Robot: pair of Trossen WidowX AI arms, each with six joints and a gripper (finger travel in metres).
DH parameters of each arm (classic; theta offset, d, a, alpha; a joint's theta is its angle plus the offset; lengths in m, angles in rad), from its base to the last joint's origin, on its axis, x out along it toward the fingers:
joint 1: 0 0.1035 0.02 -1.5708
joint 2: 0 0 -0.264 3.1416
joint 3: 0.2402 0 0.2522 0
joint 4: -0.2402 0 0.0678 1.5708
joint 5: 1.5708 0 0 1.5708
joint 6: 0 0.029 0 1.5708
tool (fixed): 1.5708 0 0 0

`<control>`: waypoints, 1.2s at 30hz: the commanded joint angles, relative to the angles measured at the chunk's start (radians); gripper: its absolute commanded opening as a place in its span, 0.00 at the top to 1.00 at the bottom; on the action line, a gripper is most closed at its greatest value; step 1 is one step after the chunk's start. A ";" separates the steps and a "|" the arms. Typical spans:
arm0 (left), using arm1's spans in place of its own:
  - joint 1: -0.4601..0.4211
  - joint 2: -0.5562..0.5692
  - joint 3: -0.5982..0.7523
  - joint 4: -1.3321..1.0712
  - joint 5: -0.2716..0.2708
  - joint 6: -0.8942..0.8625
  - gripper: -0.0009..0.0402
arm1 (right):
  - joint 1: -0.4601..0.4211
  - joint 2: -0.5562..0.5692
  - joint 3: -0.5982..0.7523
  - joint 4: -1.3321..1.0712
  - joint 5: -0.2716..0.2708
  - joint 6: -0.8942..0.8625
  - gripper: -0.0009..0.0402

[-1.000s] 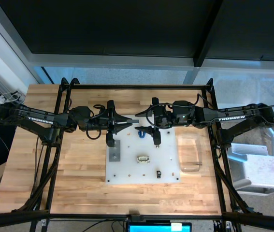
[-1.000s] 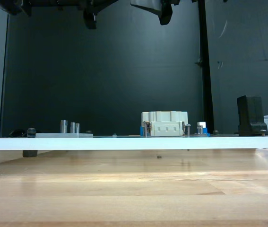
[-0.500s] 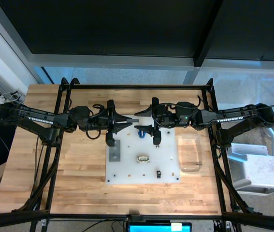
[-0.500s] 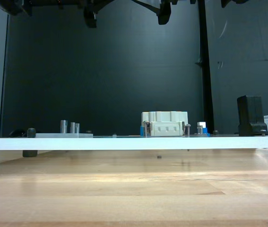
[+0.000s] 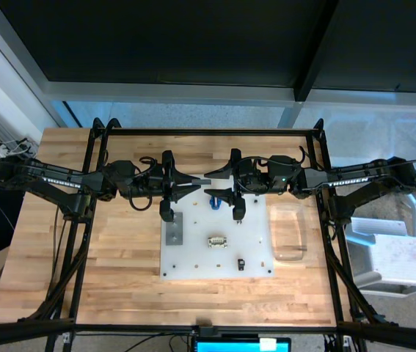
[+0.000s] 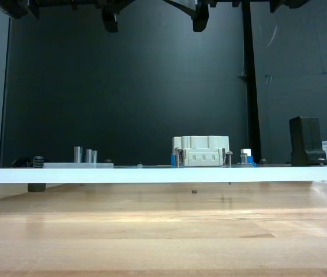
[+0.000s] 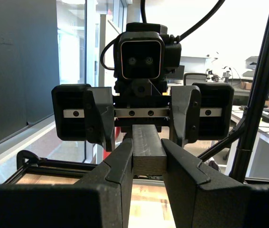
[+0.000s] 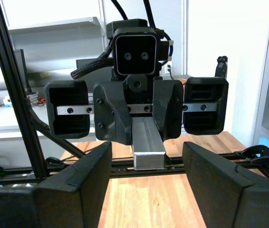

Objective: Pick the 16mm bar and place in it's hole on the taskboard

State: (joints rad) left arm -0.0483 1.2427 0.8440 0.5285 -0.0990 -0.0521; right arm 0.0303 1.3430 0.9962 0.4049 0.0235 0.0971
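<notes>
Above the far edge of the white board point(image 5: 255, 235), the left gripper point(image 5: 193, 183) is clamping the bar point(image 7: 148, 151) tightly between its two fingers. It is holding the bar level in the air, well clear of the board, with the free end pointing at the right gripper point(image 8: 146, 151). The right gripper is hovering face to face with the left one. Its fingers point(image 8: 219, 190) are spread wide and gripping nothing, and the bar's free end is sitting just at the mouth of that gap. On the table point(image 5: 83, 264), a clear tub point(image 5: 288, 235) is lying just beside the board's right edge; its contents cannot be made out. A grey plate point(image 5: 172, 231) with short metal pegs point(image 6: 85, 155) is sitting on the board's left side.
</notes>
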 commanded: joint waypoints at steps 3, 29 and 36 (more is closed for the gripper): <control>0.000 0.000 0.000 -0.003 0.001 -0.003 0.98 | 0.000 0.000 0.001 0.005 0.002 0.000 0.56; 0.000 0.000 0.000 0.000 0.001 -0.027 0.90 | 0.000 -0.001 0.001 0.004 0.002 -0.013 0.97; -0.001 0.001 0.000 -0.003 0.001 -0.043 0.70 | 0.001 -0.044 0.001 0.006 0.002 -0.028 0.98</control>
State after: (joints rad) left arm -0.0490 1.2427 0.8436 0.5274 -0.0994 -0.0978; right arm 0.0307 1.3125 0.9962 0.4061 0.0296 0.0685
